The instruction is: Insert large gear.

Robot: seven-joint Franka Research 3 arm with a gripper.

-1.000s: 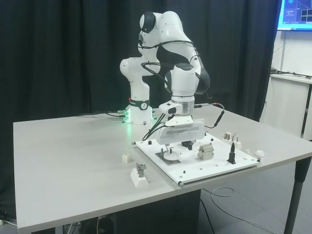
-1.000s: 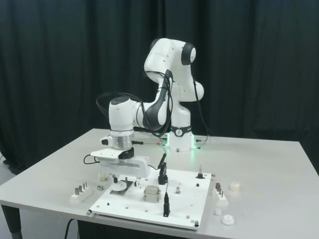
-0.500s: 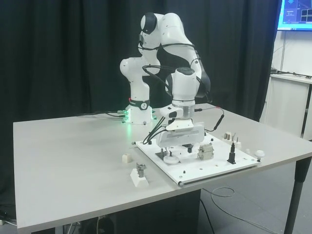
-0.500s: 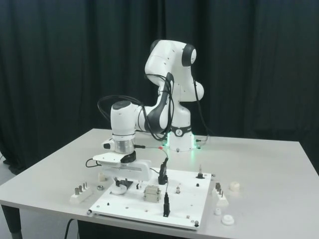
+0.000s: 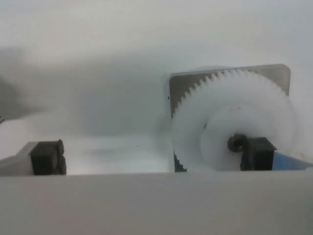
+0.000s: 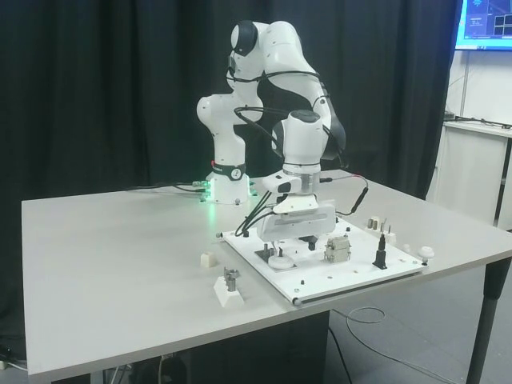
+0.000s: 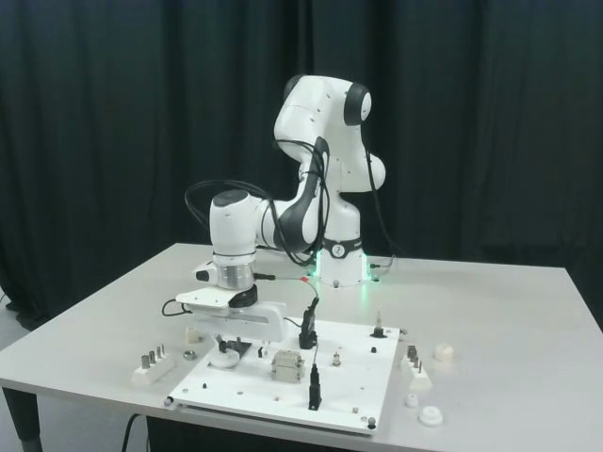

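Gear (image 5: 234,127), large, white and toothed, lies flat over a grey metal plate (image 5: 276,73) on the white assembly board (image 7: 358,377); a dark peg (image 5: 236,142) shows through its centre hole; hand (image 5: 151,157) hangs low over it with fingers spread wide and nothing pinched between them; one black fingertip (image 5: 257,153) sits at the gear's hub beside the peg, the other (image 5: 47,157) well apart over bare board; from the room views the hand (image 6: 294,240) hovers just above the gear (image 6: 279,259) near the board's (image 6: 352,276) edge facing the arm's base; a small boxy connector part (image 6: 338,250) stands just beside on the same board; a black upright plug (image 6: 382,250) farther along; loose white pieces (image 6: 227,290) rest on the grey surface (image 6: 112,256) near the board; white arm (image 7: 311,198) bends down from its green-lit base (image 7: 339,273).
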